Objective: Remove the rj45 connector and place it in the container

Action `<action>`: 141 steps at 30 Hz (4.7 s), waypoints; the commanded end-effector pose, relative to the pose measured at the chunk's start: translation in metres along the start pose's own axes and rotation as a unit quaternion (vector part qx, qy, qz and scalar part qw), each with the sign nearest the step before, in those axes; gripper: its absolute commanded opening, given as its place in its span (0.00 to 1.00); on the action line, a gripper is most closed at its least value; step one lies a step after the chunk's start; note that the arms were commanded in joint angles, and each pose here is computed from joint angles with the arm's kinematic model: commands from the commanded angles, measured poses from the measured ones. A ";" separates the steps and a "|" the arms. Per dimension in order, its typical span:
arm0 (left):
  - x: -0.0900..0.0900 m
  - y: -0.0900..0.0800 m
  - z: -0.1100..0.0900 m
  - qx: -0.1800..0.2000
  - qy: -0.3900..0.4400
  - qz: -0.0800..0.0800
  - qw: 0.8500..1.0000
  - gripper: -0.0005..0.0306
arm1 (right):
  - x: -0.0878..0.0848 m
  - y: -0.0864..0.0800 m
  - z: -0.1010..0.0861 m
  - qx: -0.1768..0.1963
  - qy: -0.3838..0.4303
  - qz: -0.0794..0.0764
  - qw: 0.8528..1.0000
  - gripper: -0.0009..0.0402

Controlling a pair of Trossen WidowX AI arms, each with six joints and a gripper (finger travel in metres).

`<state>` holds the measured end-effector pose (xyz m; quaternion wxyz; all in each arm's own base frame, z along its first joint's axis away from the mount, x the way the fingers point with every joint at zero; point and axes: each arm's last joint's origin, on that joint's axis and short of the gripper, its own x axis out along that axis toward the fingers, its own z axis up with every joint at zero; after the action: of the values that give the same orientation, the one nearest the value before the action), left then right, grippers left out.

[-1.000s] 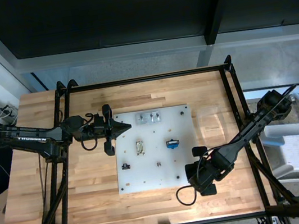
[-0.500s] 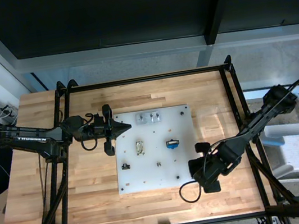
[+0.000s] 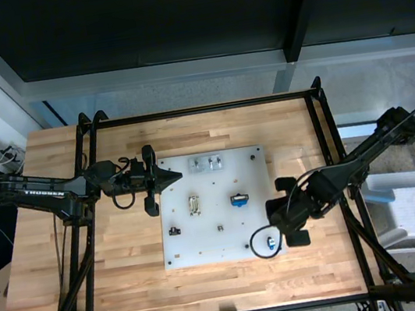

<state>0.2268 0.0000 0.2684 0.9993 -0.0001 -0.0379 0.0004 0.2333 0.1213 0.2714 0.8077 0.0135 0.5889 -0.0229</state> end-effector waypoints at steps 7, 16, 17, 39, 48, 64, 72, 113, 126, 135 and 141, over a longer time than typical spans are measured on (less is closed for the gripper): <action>0.000 0.000 0.000 0.000 0.000 0.000 1.000 0.02 | 0.003 -0.036 -0.017 0.027 0.005 -0.017 0.999 0.02; 0.000 0.000 0.000 0.000 0.000 0.000 1.000 0.02 | 0.007 -0.067 -0.040 0.055 0.022 -0.038 0.997 0.02; 0.000 0.000 0.000 0.000 0.000 0.000 1.000 0.02 | 0.008 -0.070 -0.043 0.060 0.024 -0.040 0.997 0.02; 0.000 0.000 0.000 0.000 0.000 0.000 1.000 0.02 | 0.020 -0.096 -0.091 0.116 0.052 -0.062 0.990 0.04; 0.000 0.000 0.000 0.000 0.000 0.000 1.000 0.02 | 0.020 -0.096 -0.091 0.119 0.052 -0.062 0.990 0.19; 0.000 0.000 0.000 0.000 0.000 0.000 1.000 0.02 | 0.019 -0.097 -0.094 0.118 0.066 -0.066 0.989 0.42; 0.000 0.000 0.000 0.000 0.000 0.000 1.000 0.02 | 0.019 -0.097 -0.094 0.118 0.066 -0.066 0.989 0.46; 0.000 0.000 0.000 0.000 0.000 0.000 1.000 0.02 | 0.019 -0.096 -0.093 0.117 0.062 -0.064 0.989 0.46; 0.000 0.000 0.000 0.000 0.000 0.000 1.000 0.02 | 0.019 -0.096 -0.093 0.117 0.062 -0.064 0.989 0.46; 0.000 0.000 0.000 0.000 0.000 0.000 1.000 0.02 | 0.019 -0.096 -0.093 0.117 0.062 -0.064 0.989 0.46; 0.000 0.000 0.000 0.000 0.000 0.000 1.000 0.02 | 0.019 -0.096 -0.093 0.117 0.062 -0.064 0.989 0.46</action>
<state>0.2268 0.0000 0.2685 0.9993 -0.0001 -0.0380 0.0002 0.1459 0.0292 0.2249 0.7594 0.0717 0.6306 -0.1429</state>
